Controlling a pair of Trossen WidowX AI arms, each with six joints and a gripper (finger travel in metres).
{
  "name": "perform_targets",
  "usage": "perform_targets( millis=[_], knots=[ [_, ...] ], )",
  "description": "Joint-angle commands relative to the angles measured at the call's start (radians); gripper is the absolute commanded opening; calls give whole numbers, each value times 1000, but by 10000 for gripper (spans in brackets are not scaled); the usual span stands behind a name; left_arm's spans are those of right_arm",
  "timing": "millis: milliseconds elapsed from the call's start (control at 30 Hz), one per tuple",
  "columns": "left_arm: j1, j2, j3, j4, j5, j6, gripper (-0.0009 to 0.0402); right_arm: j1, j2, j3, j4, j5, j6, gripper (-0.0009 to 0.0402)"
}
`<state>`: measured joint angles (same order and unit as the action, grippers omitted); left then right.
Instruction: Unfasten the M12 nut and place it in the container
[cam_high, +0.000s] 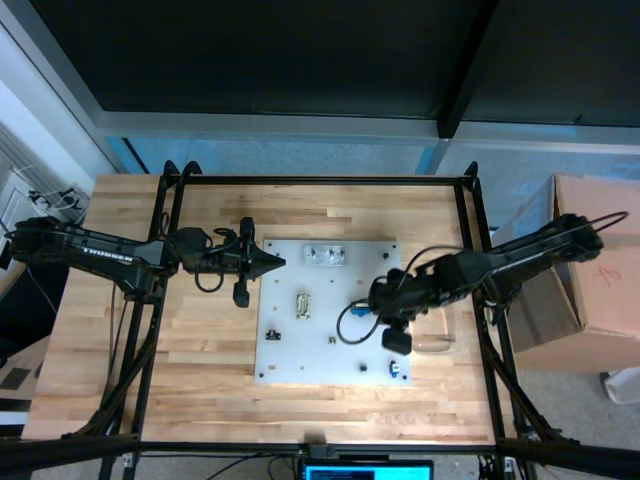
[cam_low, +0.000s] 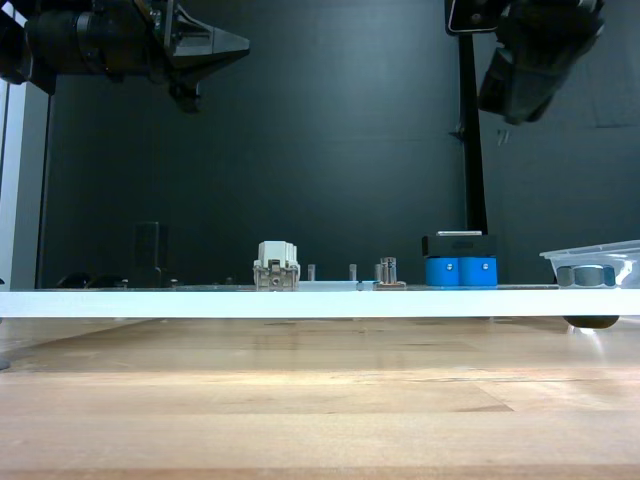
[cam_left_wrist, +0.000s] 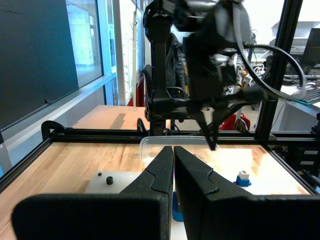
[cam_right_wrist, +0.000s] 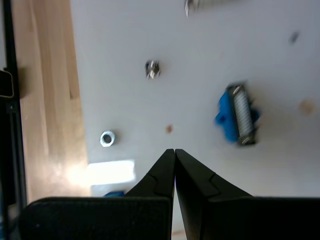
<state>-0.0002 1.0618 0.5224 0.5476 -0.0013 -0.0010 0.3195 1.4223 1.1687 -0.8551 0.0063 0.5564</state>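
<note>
Small silver hex nut (cam_right_wrist: 107, 138) on its stud, white board's (cam_high: 300, 350) five o'clock; black right gripper (cam_right_wrist: 174, 151) overhead, black left gripper (cam_high: 280, 262) at ten o'clock, both pressed together (closed tips may skid off).

Left gripper (cam_high: 280, 262) above board's (cam_high: 300, 350) left edge; right gripper (cam_high: 397, 343) above board near nut (cam_high: 363, 368)

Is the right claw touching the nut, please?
Apart. The low view shows the right claw high above the nut; the left claw hangs high at left.

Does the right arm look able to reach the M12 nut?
Likely yes: the right gripper hangs shut above the board where the M12 nut sits exposed, nothing between; the left gripper hovers shut over the board's left edge.
</note>
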Motion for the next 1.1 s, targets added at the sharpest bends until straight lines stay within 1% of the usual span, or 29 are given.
perform_targets(
  millis=[33,133,233,333,367,567,767,933,1100],
  knots=[
    [0,0,0,0,0,0,0,36,88,80,-67,-2,154,0],
    [0,0,0,0,0,0,0,60,167,164,-132,-1,335,0],
    [0,0,0,0,0,0,0,79,246,245,-188,-1,467,7],
    [0,0,0,0,0,0,0,100,323,314,-216,-30,557,38],
    [0,0,0,0,0,0,0,104,345,332,-217,-30,581,52],
    [0,0,0,0,0,0,0,136,449,415,-211,-34,648,133],
    [0,0,0,0,0,0,0,158,513,461,-220,-26,656,195],
    [0,0,0,0,0,0,0,166,533,478,-240,-26,660,235],
    [0,0,0,0,0,0,0,169,539,477,-240,-17,662,260]
  ],
)
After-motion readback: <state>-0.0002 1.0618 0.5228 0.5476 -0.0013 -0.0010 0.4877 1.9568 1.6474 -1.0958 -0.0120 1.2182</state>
